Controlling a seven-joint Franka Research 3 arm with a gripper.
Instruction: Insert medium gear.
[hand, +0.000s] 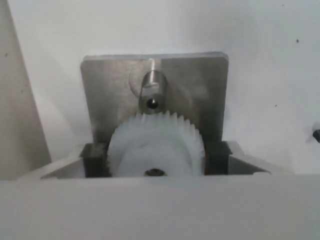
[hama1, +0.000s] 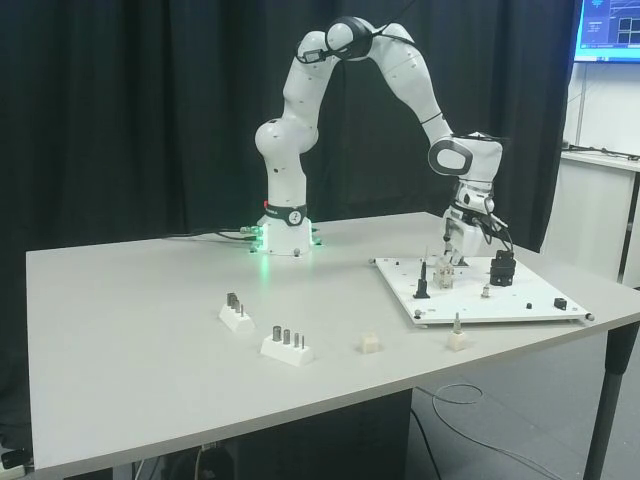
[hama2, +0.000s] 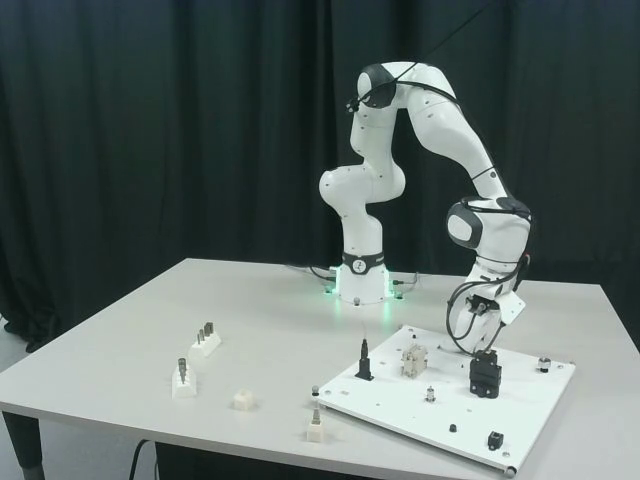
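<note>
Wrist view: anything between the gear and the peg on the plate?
No. In the wrist view only bare grey plate shows between the white gear, held in the gripper, and the peg; the teeth sit just short of it.

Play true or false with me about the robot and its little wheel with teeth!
1. The end effector holds a white gear. True.
2. The gear already sits on the metal peg. False: in the wrist view the peg stands bare on its grey plate, apart from the gear.
3. The arm reaches over the white board. True.
4. The arm is black. False: it is white.
5. Small white blocks holding pegs stand on the grey table, off the board. True.
6. A green light glows at the arm's base. True.
</note>
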